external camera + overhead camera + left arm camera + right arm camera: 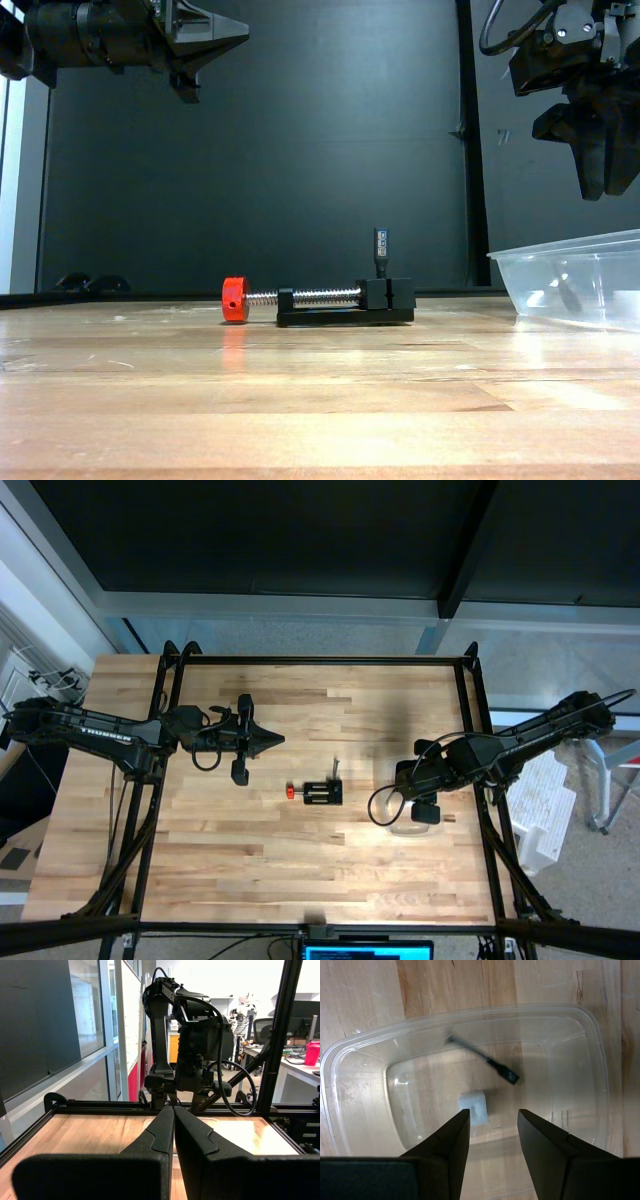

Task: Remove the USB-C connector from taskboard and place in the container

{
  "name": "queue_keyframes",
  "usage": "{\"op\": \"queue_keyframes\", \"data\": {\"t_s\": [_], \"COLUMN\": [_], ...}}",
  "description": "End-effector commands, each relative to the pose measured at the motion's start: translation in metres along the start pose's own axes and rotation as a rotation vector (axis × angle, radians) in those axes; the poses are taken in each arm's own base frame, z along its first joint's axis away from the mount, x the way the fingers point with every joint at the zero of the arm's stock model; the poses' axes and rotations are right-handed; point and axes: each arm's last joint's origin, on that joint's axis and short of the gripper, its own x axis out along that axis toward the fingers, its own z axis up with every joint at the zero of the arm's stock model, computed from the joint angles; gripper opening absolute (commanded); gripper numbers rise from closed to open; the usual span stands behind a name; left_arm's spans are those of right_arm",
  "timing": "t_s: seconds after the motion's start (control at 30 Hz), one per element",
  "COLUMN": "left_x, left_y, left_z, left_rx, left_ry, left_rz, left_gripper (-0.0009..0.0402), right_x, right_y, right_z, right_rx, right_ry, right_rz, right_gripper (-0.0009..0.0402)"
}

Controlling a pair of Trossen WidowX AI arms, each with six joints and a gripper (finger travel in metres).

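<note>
Black, slim and stick-like, the USB-C connector (495,1065) lies flat on the floor of the clear, shallow, rounded-rectangle plastic container (350,1055). It has a thicker dark head at one end and narrows to a thin stem at the other. It rests at a slant, touching neither long wall. A small white cube (473,1106) lies near it in the same tray, apart from it.

The right gripper (493,1112) hangs directly above the container with its two black fingers (454,1137) spread wide and nothing between them. The low view shows it well above the tray's rim. The tray stands on the right part of the light wooden table (250,880).

The taskboard (345,302), a small black block-like fixture, sits near the middle of the table, well apart from the container. A silver threaded screw runs from it to a red-orange knob (235,299) at its left end. A thin grey pin (381,250) stands upright on its right part.

The left gripper (270,739) is raised over the left half of the table and points toward the middle. Its fingers (160,1130) are pressed together on nothing.
</note>
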Motion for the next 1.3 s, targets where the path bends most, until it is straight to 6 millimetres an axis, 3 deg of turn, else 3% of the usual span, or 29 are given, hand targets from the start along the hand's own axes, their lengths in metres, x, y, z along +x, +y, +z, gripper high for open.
{"op": "queue_keyframes", "data": {"t_s": [0.03, 0.53, 0.67, 0.9, 1.2, 1.3], "left_x": [0.000, 0.000, 0.000, 0.000, 0.000, 0.000], "left_y": [0.000, 0.000, 0.000, 0.000, 0.000, 0.000], "left_z": [0.000, 0.000, 0.000, 0.000, 0.000, 0.000], "left_rx": [0.000, 0.000, 0.000, 0.000, 0.000, 0.000], "left_ry": [0.000, 0.000, 0.000, 0.000, 0.000, -0.001], "left_rz": [0.000, 0.000, 0.000, 0.000, 0.000, 0.000], "left_gripper": [0.0000, 0.0000, 0.0000, 0.0000, 0.0000, 0.0000], "right_x": [0.000, -0.006, -0.018, -0.036, -0.055, -0.056], "right_y": [0.000, -0.003, -0.014, -0.035, -0.055, -0.061], "right_z": [0.000, 0.004, 0.013, 0.032, 0.059, 0.066], "right_rx": [-0.001, 0.019, 0.033, -0.002, -0.067, -0.070], "right_ry": [0.002, -0.040, -0.177, -0.434, -0.792, -0.908], "right_rz": [-0.001, 0.015, 0.055, 0.139, 0.094, 0.160], "right_gripper": [0.0146, 0.0142, 0.0103, -0.0006, 0.0002, -0.0001]}}
